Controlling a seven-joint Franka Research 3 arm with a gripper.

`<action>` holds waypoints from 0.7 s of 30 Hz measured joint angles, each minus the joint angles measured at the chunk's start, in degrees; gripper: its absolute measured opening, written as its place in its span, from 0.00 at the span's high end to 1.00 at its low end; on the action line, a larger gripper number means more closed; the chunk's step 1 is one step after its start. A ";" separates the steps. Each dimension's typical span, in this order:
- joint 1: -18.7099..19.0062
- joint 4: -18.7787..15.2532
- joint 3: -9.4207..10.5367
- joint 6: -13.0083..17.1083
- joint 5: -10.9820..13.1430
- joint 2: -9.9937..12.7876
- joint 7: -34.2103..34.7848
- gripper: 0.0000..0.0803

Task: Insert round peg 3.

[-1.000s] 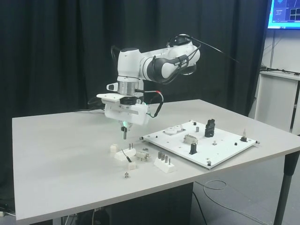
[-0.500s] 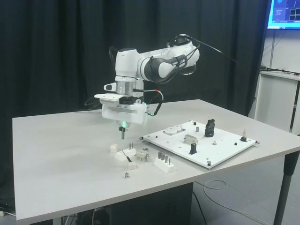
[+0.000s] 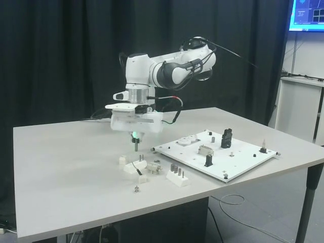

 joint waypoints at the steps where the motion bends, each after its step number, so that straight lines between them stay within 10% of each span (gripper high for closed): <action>1: 0.31 -0.10 0.00 -0.39 0.21 0.00 -0.94 0.87; 21: 11.81 -4.99 0.04 -1.56 1.13 -0.01 -7.29 0.87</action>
